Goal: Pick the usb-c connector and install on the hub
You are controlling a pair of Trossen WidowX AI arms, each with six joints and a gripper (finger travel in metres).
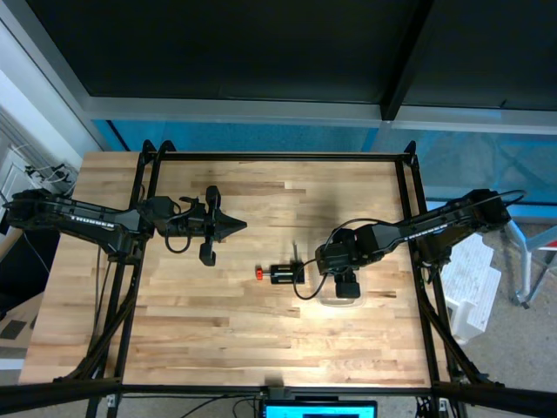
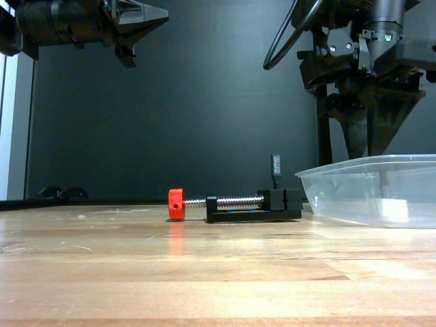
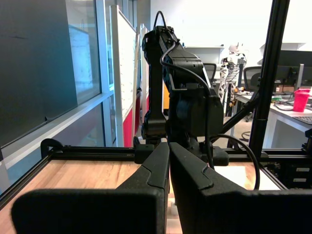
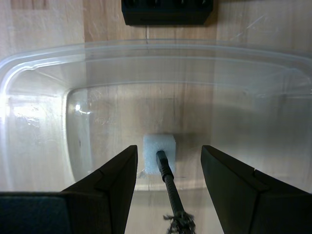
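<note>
- The wooden table (image 1: 218, 340) has wide bare board toward 6 and 9 o'clock of the hub. A black frame (image 1: 278, 157) runs along its edges.
- The left arm (image 1: 78, 218) reaches in from 9 o'clock, and the low view cuts it off at the picture's edge. The left gripper (image 1: 237, 226) hangs high above the board at about 10 o'clock from the hub. Its fingers are pressed together with nothing between them.
- The right arm (image 1: 435, 218) comes in from 3 o'clock. The right gripper (image 4: 169, 149) points straight down over the clear tray. Its fingers are spread wide and grip nothing, one on each side of the connector and apart from it.
- The clear tray (image 2: 368, 187) sits on the board at 3 to 4 o'clock of the hub. Its wall is close beside the hub's block end; whether they touch cannot be told.
- The hub (image 2: 253, 204) lies flat near the table's middle, outside the tray. Its orange-red tip (image 2: 176, 204) is toward 9 o'clock, and a thin dark pin (image 2: 276, 167) stands upright at the other end.
- A white foam block (image 4: 159, 145) rests on the tray floor.
- The usb-c connector (image 4: 165, 168) is a thin dark plug with its end on the foam. Its cable end is blurred, and in the high view the gripper hides it.
</note>
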